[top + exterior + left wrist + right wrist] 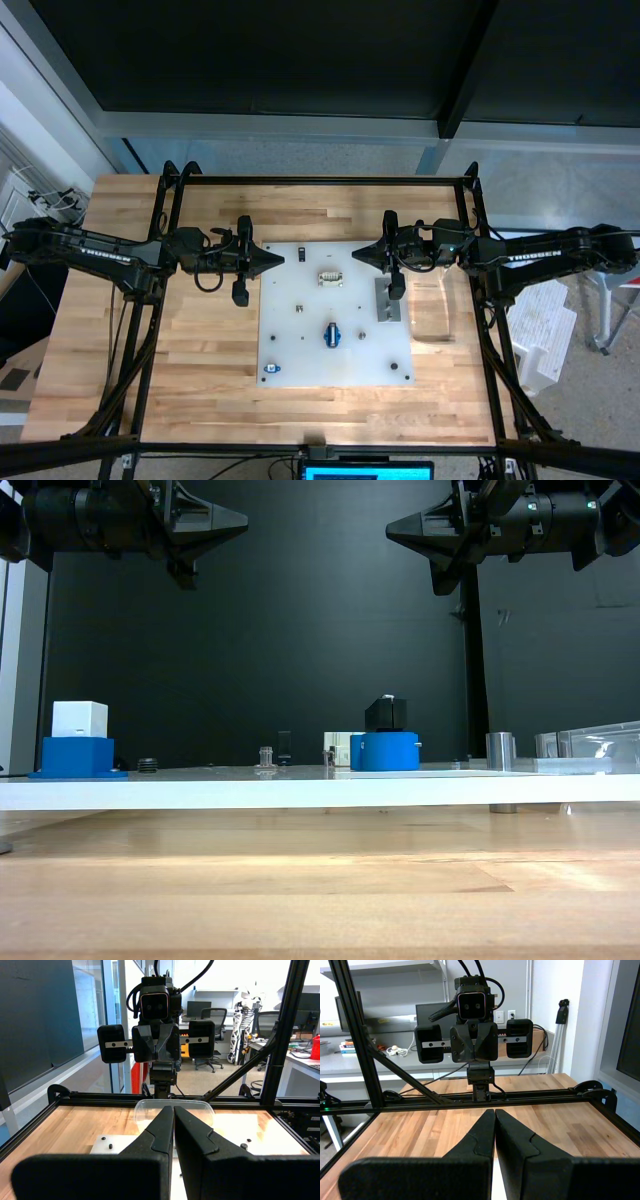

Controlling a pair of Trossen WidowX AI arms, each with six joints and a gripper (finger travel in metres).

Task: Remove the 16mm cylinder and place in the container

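Note:
The 16mm cylinder [361, 337] [500, 751] stands upright in the white board [300, 370], just right of the blue fitting [331, 335]. The clear container [431, 310] [600, 742] [150, 1108] lies off the board's right edge. My left gripper [278, 259] [238, 522] [174, 1108] hovers high over the board's left edge, shut and holding nothing. My right gripper [358, 255] [396, 526] [495, 1111] hangs high over the board's far right part, also shut and empty. Both point inward at each other, well above the cylinder.
A grey rectangular block [388, 298] lies on the board under the right gripper. A blue base with a white cube [78, 742] sits at the board's near left corner. A white connector [330, 277] and a tiny peg [298, 308] stand further back. Black frame rails surround the table.

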